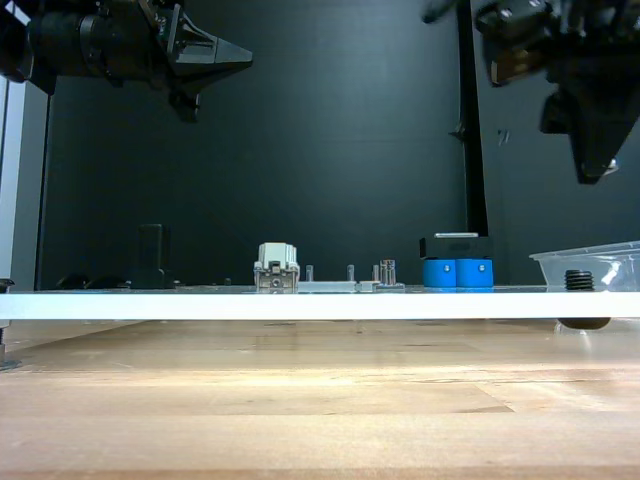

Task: Unfasten the M12 nut and place it in the container

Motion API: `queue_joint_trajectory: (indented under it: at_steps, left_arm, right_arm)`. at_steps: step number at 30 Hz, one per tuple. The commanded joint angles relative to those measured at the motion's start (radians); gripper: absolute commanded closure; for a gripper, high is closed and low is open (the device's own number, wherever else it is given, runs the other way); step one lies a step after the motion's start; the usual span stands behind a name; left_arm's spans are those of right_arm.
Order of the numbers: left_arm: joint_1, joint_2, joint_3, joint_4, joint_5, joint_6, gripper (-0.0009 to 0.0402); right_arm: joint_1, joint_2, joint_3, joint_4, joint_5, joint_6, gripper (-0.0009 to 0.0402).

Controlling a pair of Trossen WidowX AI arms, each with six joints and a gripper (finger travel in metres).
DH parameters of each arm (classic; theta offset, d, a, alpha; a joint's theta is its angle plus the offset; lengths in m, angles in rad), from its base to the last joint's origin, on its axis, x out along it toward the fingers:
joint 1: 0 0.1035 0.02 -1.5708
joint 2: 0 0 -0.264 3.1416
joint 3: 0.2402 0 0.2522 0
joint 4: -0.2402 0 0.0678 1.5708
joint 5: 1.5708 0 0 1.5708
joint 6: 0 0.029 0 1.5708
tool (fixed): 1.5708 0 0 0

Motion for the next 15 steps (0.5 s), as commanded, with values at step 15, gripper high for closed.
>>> queue_joint_trajectory:
  at_steps: [15]
  left_arm:
    - [0.0,0.0,0.0,0.0,0.0,0.0,0.0393]
  right_arm:
    - [-0.068,-0.221,-0.348,0.04,0.015,0.027,0.0313]
